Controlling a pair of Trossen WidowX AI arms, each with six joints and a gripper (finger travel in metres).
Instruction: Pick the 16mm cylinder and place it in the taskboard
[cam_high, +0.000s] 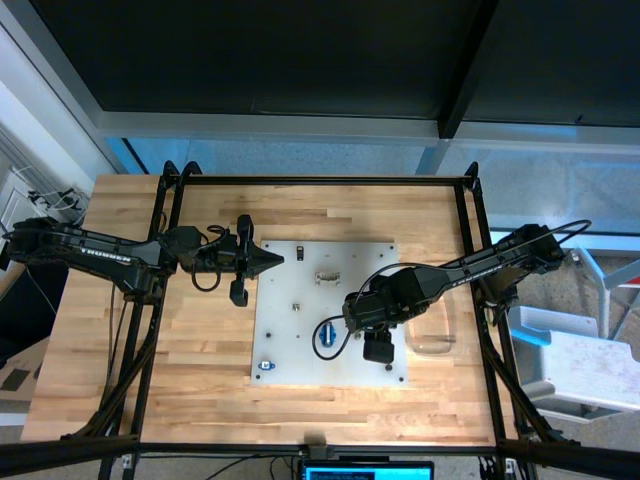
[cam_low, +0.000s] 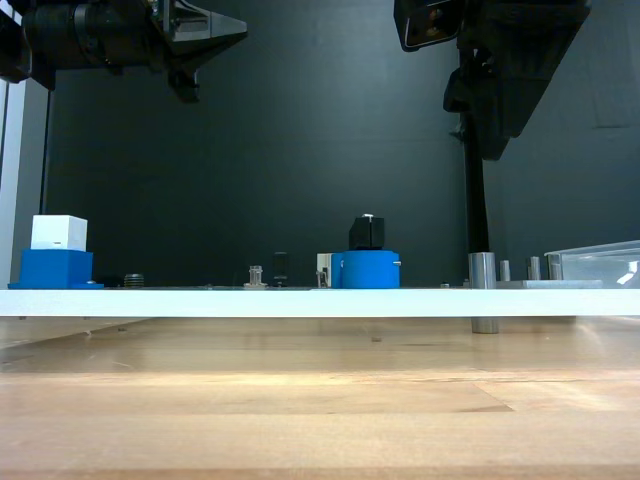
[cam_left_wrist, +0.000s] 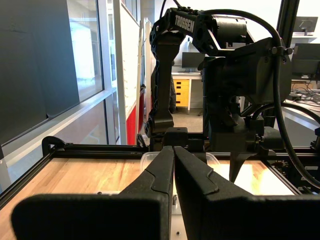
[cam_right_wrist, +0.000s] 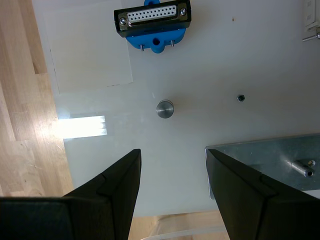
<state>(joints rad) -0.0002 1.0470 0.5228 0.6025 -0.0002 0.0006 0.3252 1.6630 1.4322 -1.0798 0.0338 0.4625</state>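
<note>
The 16mm cylinder (cam_right_wrist: 165, 109) is a small grey metal peg standing upright in the white taskboard (cam_right_wrist: 210, 55), seen end-on in the right wrist view. In the low view the cylinder (cam_low: 483, 272) passes through the taskboard (cam_low: 300, 303) and pokes out beneath it. My right gripper (cam_right_wrist: 172, 165) hangs open well above the peg, with nothing between its fingers; from the front the right gripper (cam_low: 490, 140) is high over the board's right part. My left gripper (cam_high: 272, 258) is shut and empty, held high at the taskboard's (cam_high: 300, 335) left edge.
A blue connector (cam_right_wrist: 152, 22) sits on the board beyond the peg. A grey metal block (cam_right_wrist: 265, 160) with small pins lies beside it. A clear plastic tray (cam_high: 432, 330) rests off the board's right edge. A blue and white fitting (cam_low: 55, 255) stands at the near left corner.
</note>
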